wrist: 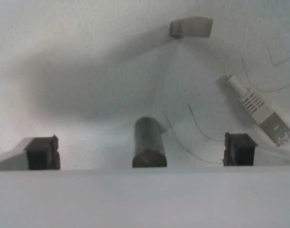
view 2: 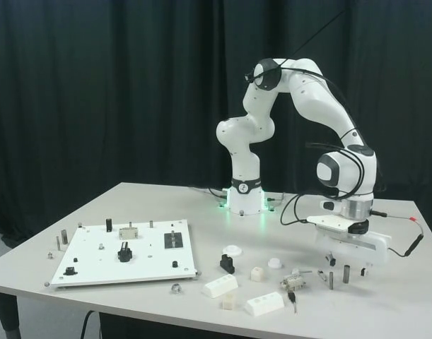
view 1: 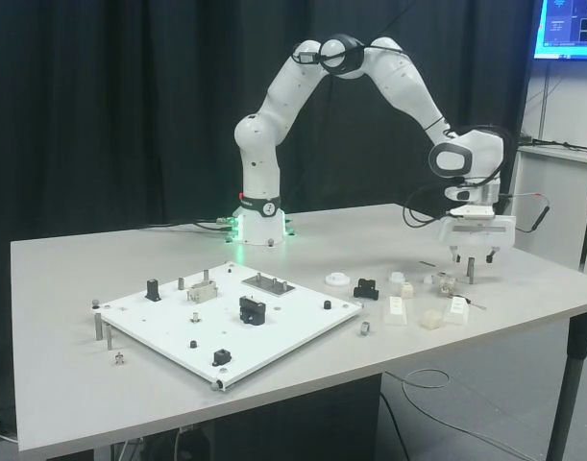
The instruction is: Remove square peg 3.
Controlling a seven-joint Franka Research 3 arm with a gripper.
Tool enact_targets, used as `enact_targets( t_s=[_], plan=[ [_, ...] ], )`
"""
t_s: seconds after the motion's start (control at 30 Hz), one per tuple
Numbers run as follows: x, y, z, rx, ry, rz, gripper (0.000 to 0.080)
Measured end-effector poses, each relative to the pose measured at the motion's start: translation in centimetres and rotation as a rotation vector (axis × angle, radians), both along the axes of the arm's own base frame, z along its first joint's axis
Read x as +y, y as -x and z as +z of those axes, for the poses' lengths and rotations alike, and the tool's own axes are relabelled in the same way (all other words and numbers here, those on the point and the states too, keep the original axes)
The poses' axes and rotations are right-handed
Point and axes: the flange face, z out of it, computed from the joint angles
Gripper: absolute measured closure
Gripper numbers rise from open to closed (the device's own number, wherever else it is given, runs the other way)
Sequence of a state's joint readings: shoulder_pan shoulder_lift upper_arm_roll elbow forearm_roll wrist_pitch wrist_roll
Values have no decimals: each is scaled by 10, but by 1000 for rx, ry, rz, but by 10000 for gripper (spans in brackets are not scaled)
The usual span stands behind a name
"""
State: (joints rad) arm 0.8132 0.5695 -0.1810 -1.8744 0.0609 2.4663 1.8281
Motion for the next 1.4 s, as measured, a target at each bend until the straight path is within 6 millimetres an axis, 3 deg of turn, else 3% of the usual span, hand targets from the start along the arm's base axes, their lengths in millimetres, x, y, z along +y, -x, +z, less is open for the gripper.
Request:
enact_targets(
  t_s=[0.03,0.07,0.63,1.4],
  plan=[
    [0,-1,1,1,1,-1,99],
    [0,-2,3,2,2,-2,27],
    [-5,-18,24,34,37,-25,3],
    [-12,-27,32,48,57,-19,3]
  ],
)
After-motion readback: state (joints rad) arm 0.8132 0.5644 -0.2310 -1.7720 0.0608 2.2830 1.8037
